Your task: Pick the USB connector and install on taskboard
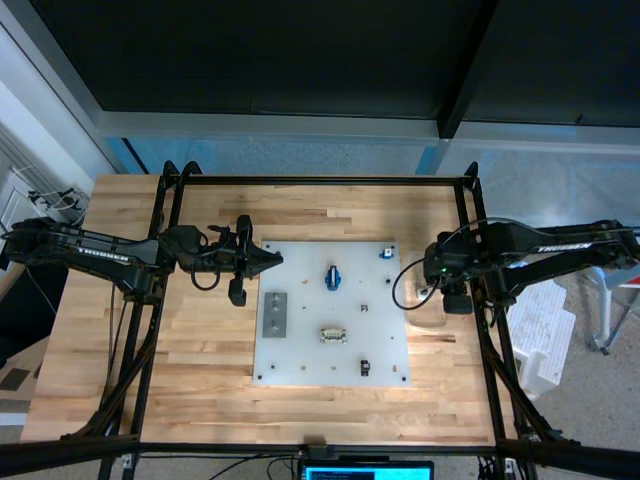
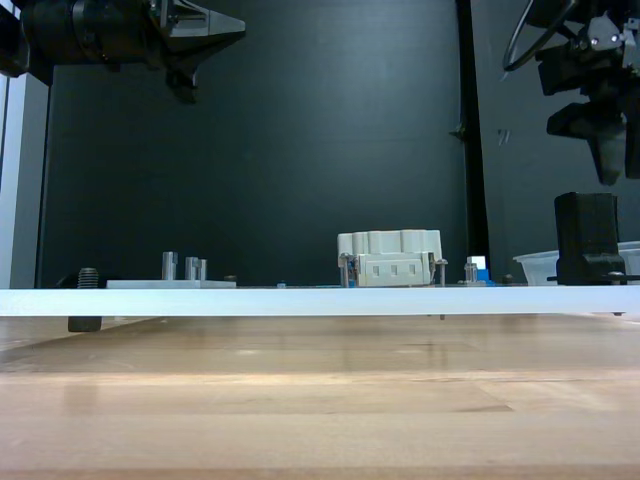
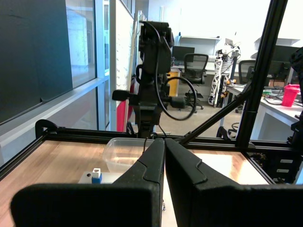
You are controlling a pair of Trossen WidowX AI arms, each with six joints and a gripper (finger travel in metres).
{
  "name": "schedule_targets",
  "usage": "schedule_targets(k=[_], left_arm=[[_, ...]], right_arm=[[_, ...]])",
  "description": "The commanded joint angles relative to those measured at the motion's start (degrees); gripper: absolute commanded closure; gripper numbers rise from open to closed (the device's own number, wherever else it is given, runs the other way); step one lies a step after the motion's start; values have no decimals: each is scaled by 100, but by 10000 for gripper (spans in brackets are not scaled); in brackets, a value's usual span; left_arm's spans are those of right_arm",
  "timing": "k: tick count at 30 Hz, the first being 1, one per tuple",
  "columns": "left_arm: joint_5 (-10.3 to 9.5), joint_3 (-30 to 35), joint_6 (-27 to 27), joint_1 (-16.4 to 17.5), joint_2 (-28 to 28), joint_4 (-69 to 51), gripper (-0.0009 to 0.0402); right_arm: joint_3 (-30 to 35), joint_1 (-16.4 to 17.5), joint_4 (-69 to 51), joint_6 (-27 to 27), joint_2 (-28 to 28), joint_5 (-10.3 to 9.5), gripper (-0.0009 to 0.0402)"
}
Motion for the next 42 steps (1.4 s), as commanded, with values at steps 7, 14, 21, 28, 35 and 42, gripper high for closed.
schedule_targets(k=[7, 14, 21, 28, 35, 42], left_arm=[[2, 0, 0, 0, 2, 2, 393], [2, 0, 0, 0, 2, 0, 393], [2, 0, 0, 0, 2, 0, 393], [2, 0, 0, 0, 2, 0, 393], [2, 2, 0, 2, 2, 0, 393], [2, 2, 0, 0, 2, 0, 393]], right_arm=[[-407, 103, 503, 164, 315, 13, 240], [-570, 127, 857, 155, 710, 11, 240], [-741, 125, 1126, 136, 1045, 11, 240], [-761, 96, 1150, 138, 1252, 114, 240], [-791, -35, 1285, -20, 1473, 109, 240], [-802, -94, 1276, -7, 1475, 90, 240]])
